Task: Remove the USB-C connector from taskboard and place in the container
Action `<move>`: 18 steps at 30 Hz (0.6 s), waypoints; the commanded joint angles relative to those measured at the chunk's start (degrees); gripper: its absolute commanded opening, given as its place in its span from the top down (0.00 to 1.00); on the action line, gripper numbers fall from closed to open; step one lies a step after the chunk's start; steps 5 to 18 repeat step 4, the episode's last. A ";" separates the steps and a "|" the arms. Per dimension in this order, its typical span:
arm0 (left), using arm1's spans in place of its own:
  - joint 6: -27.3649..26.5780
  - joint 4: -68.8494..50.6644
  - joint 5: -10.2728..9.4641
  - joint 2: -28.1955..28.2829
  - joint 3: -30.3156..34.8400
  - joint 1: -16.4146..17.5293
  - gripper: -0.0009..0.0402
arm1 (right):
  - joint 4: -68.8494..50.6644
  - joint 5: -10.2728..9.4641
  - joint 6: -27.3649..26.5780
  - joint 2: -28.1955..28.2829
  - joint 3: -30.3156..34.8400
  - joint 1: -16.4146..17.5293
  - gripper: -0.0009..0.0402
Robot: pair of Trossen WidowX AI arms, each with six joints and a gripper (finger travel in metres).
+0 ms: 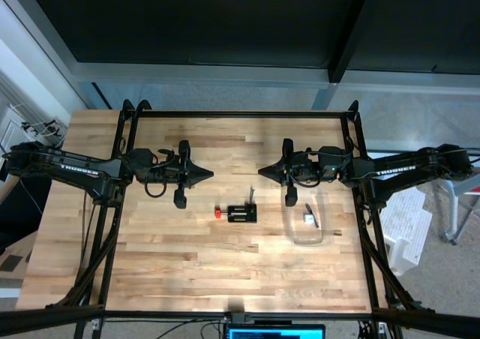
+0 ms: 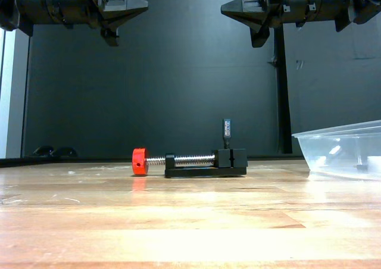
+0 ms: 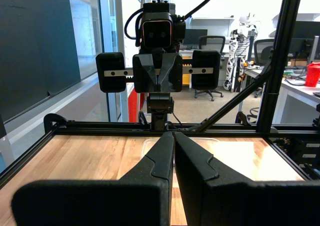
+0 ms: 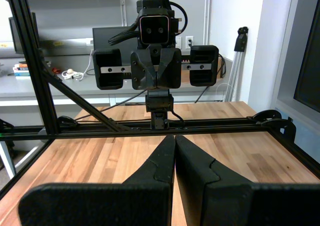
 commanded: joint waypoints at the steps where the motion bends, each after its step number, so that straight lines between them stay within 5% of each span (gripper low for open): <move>1: 0.00 0.02 0.02 0.02 0.02 0.00 0.98 | 0.09 0.02 0.02 0.02 0.02 0.02 0.98; 18: 0.00 0.02 0.02 0.02 0.02 0.00 0.98 | 0.09 0.02 0.02 0.02 0.02 0.02 0.98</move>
